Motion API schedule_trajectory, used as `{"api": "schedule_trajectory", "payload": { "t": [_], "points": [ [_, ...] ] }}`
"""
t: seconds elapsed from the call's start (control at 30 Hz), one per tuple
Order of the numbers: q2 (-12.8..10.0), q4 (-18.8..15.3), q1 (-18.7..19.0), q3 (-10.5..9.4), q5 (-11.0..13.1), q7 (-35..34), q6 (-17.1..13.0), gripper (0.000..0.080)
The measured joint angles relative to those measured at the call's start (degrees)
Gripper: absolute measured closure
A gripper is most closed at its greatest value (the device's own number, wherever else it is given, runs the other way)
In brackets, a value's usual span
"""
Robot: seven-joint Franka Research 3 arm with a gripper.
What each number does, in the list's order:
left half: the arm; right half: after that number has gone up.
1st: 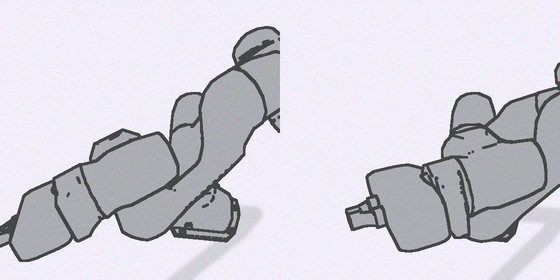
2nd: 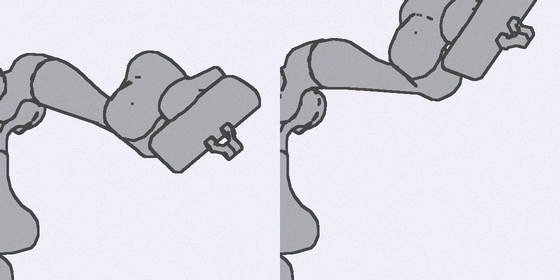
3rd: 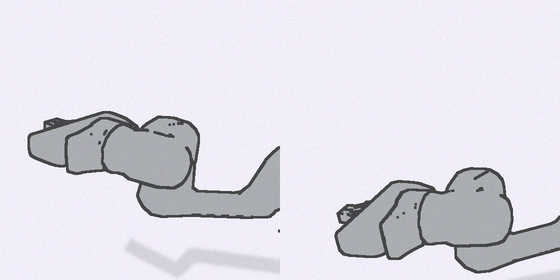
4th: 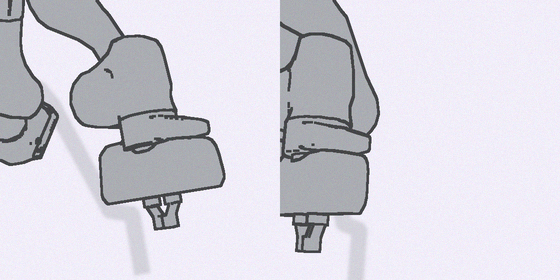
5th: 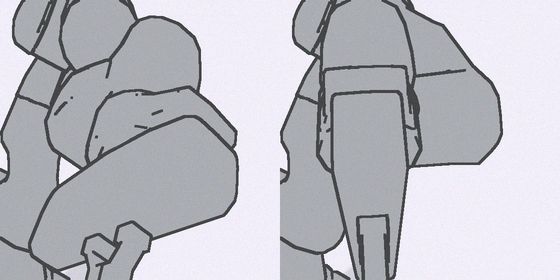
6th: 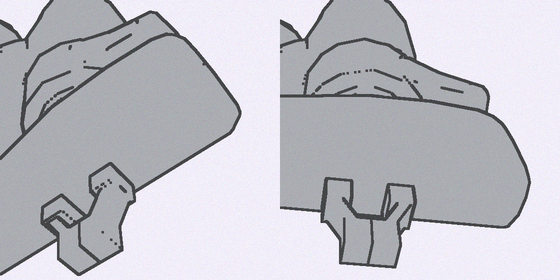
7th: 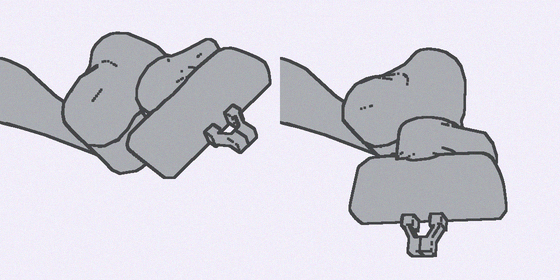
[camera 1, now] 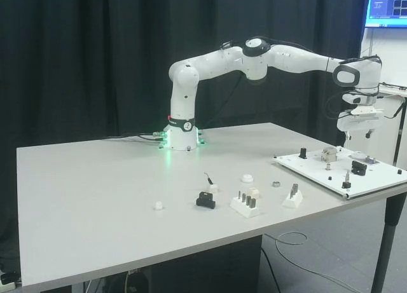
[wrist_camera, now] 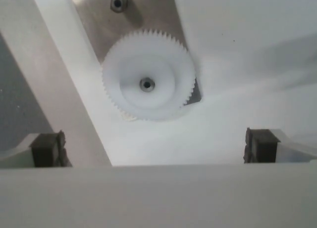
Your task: Pick square peg 1.
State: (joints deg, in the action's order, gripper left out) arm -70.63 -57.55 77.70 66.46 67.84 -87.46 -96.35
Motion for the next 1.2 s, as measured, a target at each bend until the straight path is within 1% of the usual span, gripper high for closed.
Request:
{"api": "schedule_trajectory", "payload": {
  "t": [0.7,0.87,1.2],
  "points": [
    [0.0,0.0,0.0,0.23,0.0,0.9,0.0,0.0003],
    [0.0,0.0,0.0,1.0,0.0,2.3,0.0,0.0003],
    [0.0,0.0,0.0,3.15,0.0,3.6,0.3,0.0003]
  ]
}}
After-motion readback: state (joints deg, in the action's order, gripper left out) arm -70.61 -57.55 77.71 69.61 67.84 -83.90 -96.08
